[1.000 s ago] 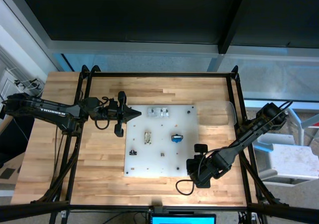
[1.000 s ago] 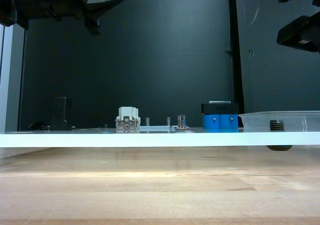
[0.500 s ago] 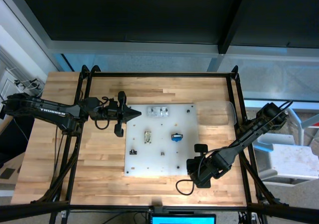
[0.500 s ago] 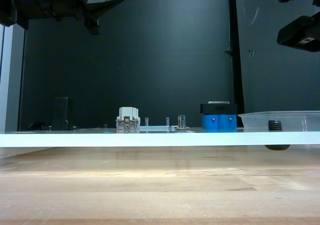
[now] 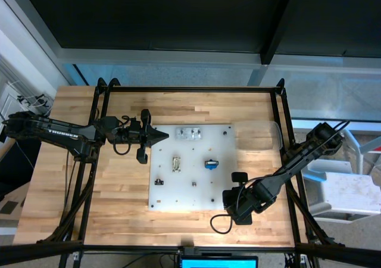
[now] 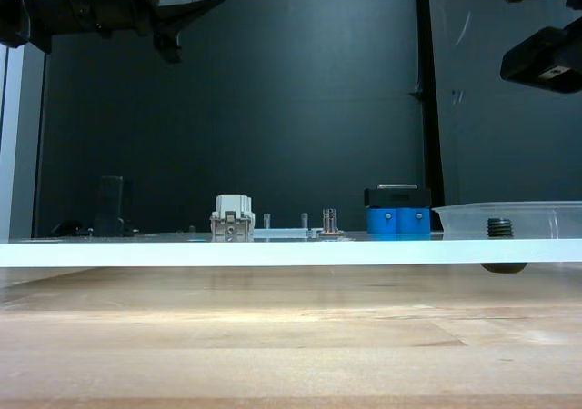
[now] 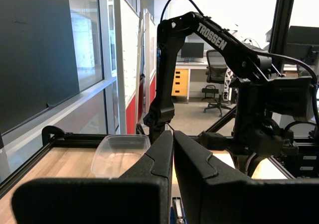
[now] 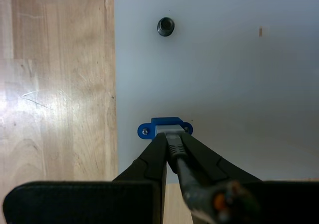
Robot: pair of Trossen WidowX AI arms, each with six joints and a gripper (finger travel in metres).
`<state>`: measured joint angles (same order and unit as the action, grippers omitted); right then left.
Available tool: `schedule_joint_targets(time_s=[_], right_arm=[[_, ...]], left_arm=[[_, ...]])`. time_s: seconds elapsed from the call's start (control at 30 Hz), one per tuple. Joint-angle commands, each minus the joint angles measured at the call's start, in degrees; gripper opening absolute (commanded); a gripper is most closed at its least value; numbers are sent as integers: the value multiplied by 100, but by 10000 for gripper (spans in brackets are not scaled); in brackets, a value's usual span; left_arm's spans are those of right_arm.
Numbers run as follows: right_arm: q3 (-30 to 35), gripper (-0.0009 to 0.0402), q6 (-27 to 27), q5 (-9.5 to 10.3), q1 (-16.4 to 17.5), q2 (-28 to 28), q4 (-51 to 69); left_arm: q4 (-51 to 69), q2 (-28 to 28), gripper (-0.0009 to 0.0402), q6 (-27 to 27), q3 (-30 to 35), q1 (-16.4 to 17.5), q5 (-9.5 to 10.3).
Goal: Remove the rj45 connector and place it in the container
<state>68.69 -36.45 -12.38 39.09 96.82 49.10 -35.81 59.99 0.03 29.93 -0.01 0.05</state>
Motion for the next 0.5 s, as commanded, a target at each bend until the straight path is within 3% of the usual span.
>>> schedule_joint_targets(time_s=[0.03,0.3,0.5], right_arm=[[15,0,-4,-4,2,-96,13],[15,0,-2,-9,-7,-385,140],[15,0,96,-44,-205,-728,337]], left_arm=[[-2,2,0,-2,2,2,-2],[-2,0,0,-2,2,0,-2],[-2,0,0,-2,2,2,-2]])
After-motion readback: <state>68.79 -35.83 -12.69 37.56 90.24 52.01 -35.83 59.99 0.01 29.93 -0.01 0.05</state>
